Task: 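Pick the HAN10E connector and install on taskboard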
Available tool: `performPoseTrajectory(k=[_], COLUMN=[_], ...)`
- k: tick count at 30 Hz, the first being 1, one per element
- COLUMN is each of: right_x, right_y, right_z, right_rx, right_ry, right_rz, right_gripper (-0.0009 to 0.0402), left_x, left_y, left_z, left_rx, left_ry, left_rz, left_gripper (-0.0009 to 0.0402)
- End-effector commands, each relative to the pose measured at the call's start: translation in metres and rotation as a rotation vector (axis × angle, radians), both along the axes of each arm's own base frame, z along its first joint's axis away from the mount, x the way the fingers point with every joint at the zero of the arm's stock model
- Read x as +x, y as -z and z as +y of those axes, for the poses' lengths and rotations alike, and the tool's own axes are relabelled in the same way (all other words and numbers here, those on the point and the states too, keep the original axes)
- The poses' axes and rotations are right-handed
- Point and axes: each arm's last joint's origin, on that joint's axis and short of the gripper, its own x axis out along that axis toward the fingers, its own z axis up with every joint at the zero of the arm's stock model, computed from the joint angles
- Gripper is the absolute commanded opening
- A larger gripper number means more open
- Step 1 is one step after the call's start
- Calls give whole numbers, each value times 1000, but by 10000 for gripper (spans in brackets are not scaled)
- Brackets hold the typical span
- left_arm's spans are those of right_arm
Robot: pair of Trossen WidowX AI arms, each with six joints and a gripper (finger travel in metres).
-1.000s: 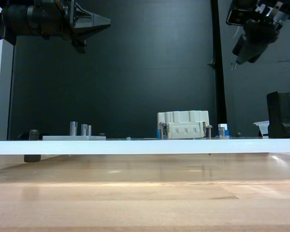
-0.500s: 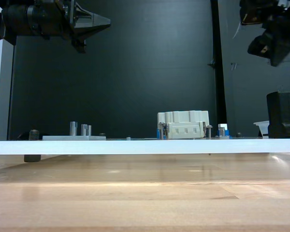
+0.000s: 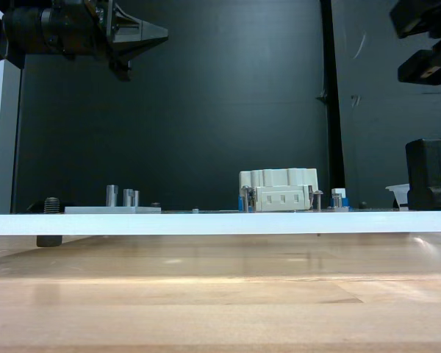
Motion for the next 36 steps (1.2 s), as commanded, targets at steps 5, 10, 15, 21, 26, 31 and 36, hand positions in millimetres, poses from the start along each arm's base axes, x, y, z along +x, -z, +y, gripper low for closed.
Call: performPoseTrajectory(k=[5, 10, 15, 21, 26, 31, 36], right_x=[1, 0, -2, -5, -8, -9, -9], right_y=[9, 13, 22, 30, 39, 47, 57], right_z=[21, 27, 31, 31, 31, 32, 33], right_rx=[-33, -14, -12, -32, -45, -46, -52], right_ry=[-28, -23, -22, -9, -16, -22, -18], right_rz=[24, 2, 2, 7, 17, 16, 29], right_gripper=[1, 36, 111, 199, 254, 269, 269], left_x=[0, 0, 0, 0, 0, 0, 0], left_y=[0, 0, 0, 0, 0, 0, 0], left_z=[0, 0, 0, 0, 0, 0, 0], left_rx=[0, 0, 0, 0, 0, 0, 0], left_ry=[0, 0, 0, 0, -1, 0, -1], left_rz=[0, 0, 0, 0, 0, 0, 0], left_gripper=[1, 1, 1, 1, 1, 1, 1])
